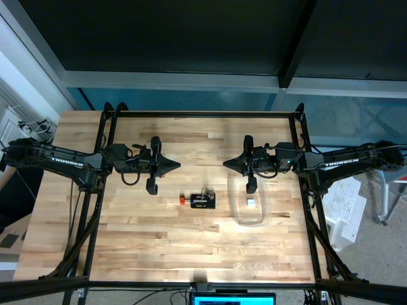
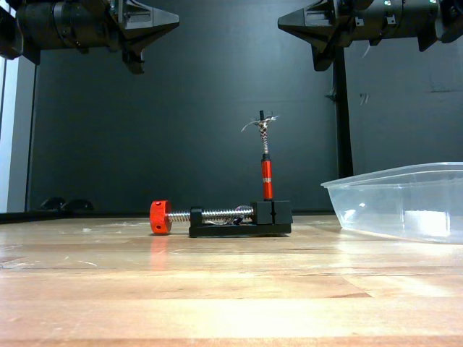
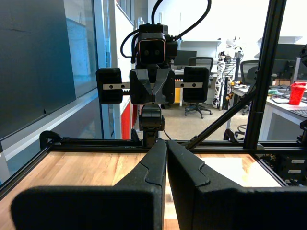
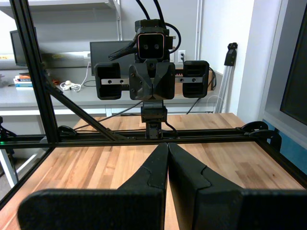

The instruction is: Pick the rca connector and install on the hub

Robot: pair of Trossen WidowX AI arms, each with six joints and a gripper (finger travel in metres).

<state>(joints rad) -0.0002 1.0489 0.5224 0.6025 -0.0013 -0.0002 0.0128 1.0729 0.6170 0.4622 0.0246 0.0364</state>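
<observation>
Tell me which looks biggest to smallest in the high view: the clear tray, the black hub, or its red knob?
1. Clear tray
2. Black hub
3. Red knob, clearly the smallest

Left end effector and right end effector, both shut, hover above the table, one on each side of the hub.

This is a robotics lab set inside an open office. A wooden surface (image 1: 159, 235) is fenced by a black metal frame (image 1: 203, 114). The left arm (image 1: 57, 159) and the right arm (image 1: 343, 162) stand at its edges. The left tool (image 1: 177, 165) and the right tool (image 1: 226, 164) hang over the middle, facing each other, fingers pressed together. Beyond the frame, the left wrist view shows swivel chairs (image 3: 195, 103) and a cluttered desk (image 3: 283, 99). The right wrist view shows a monitor (image 4: 111, 52), a shelf (image 4: 62, 4) and a tripod (image 4: 229, 81). Glass partitions (image 1: 343, 108) stand at the far side.
</observation>
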